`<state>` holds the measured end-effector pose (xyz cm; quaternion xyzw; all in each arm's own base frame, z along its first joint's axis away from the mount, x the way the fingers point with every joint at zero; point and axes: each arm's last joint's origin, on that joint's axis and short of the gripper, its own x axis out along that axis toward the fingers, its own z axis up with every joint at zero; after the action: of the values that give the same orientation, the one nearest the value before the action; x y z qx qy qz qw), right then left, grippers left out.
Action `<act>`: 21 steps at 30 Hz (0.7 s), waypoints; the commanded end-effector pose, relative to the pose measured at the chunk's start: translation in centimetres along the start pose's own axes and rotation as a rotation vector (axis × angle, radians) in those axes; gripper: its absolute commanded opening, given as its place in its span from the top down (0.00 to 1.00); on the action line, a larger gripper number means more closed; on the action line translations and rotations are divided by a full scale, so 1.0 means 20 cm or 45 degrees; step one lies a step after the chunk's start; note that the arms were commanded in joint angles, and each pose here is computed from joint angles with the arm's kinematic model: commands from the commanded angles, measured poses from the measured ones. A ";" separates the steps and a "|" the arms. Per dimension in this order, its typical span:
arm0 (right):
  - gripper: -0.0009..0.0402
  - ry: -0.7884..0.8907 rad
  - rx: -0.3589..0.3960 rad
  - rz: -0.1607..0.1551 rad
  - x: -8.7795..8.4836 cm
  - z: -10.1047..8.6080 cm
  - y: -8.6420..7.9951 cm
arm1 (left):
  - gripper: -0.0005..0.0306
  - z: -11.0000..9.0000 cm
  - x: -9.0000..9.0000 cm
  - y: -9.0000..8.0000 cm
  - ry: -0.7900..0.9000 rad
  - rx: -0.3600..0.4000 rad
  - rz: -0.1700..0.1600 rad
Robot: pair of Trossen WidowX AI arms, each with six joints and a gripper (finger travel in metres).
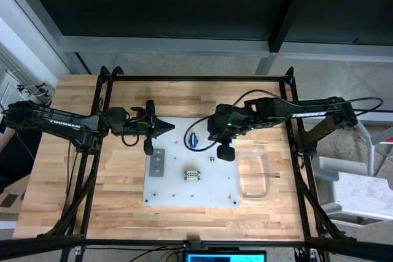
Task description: Remove the HAN10-E connector and place it in the container
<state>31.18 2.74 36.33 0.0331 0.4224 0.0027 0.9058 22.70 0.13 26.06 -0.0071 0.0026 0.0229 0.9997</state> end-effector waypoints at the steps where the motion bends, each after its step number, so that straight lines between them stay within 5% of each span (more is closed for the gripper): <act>1: 0.98 0.054 -0.005 -0.005 0.03 0.04 0.01 | 0.98 0.00 0.00 0.00 0.000 0.000 0.000; 21: 0.98 0.337 0.002 -0.018 0.22 0.21 0.16 | 0.98 0.00 0.00 0.00 0.000 0.000 0.000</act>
<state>37.08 5.68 36.03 0.0287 0.5335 0.0016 0.8453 22.70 0.13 26.06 -0.0069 0.0026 0.0229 0.9997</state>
